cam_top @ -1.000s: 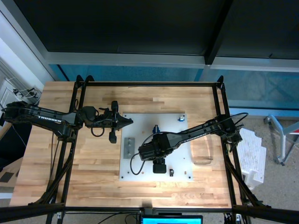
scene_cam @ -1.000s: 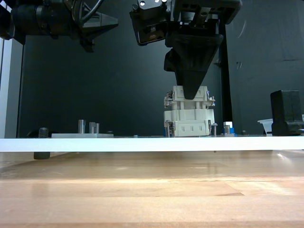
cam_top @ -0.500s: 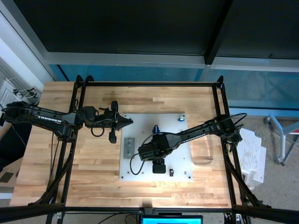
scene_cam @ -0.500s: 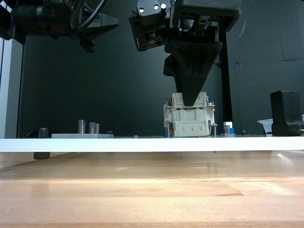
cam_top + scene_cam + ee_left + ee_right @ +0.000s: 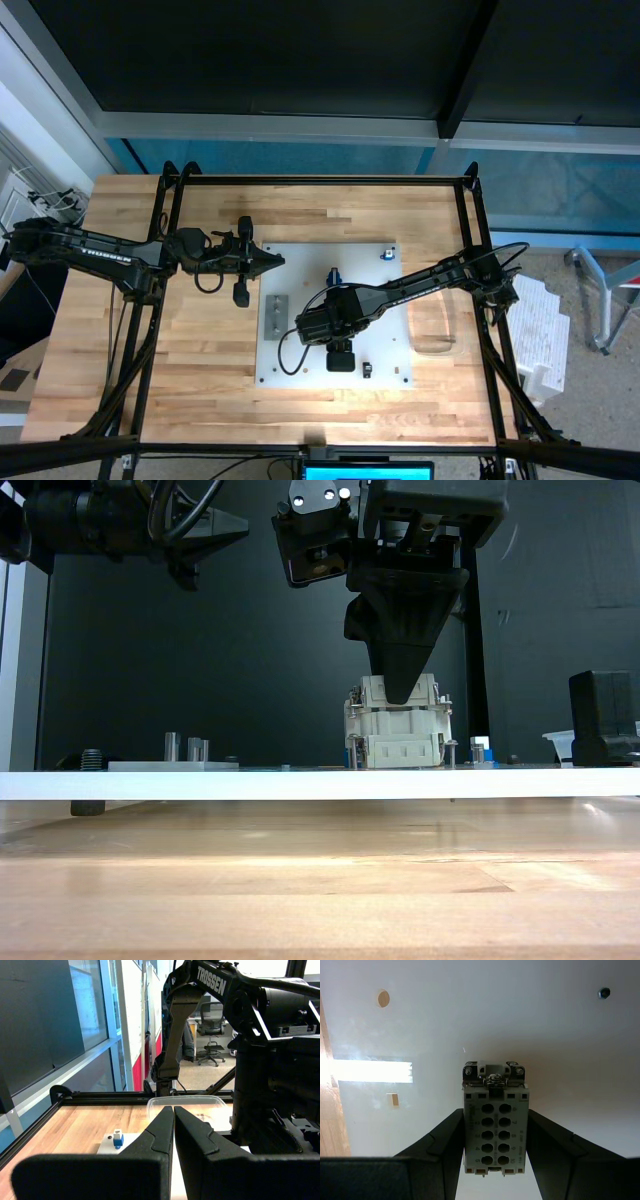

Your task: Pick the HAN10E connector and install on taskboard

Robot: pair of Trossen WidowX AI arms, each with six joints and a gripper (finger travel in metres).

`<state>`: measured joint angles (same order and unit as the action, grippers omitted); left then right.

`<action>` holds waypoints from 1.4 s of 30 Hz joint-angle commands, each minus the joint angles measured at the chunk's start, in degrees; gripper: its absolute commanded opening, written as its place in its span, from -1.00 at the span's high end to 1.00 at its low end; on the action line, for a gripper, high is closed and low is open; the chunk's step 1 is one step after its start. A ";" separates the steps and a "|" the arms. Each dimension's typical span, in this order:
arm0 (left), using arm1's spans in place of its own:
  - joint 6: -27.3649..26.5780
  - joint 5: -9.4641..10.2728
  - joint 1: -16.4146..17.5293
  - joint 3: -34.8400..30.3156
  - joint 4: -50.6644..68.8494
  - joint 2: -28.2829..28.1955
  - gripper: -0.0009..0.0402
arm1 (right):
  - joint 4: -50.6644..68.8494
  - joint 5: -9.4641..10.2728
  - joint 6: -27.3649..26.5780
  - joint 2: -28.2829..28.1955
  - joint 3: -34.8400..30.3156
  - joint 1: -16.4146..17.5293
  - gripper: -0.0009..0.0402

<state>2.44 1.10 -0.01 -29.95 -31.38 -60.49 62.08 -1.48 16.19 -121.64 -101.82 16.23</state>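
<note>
Matt black right gripper (image 5: 402,688) clamps the pale matt plastic HAN10E connector (image 5: 495,1130), metal tabs at its end, over the smooth white taskboard (image 5: 560,1035). Matt black left gripper (image 5: 173,1116), fingers together, hangs well apart over the satin wood table (image 5: 200,380).

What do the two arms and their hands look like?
The left arm and right arm are black with white TROSSEN lettering and looped black cables. Each hand has two black wedge-shaped fingers: the left hand near the taskboard's far-left corner, the right hand over the taskboard.

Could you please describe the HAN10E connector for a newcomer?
On the white taskboard, under the right gripper that clamps it, sits the HAN10E connector; the left gripper hangs shut over the board's left edge. Its two rows of round holes set it apart.
</note>
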 commanded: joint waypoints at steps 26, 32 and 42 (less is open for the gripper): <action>0.02 0.00 0.00 0.00 0.02 0.00 0.95 | 2.56 -0.48 0.79 4.63 0.02 0.31 -0.56; 0.02 -0.02 0.00 0.00 -0.02 0.00 0.95 | 2.84 -0.48 0.68 6.88 0.02 0.37 -0.59; 0.02 -0.02 0.02 0.00 0.00 0.00 0.95 | 3.21 -0.44 0.63 6.93 0.02 0.42 -0.59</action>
<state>2.44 1.10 -0.01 -29.95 -31.38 -60.49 65.23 -1.96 16.82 -114.78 -101.71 16.62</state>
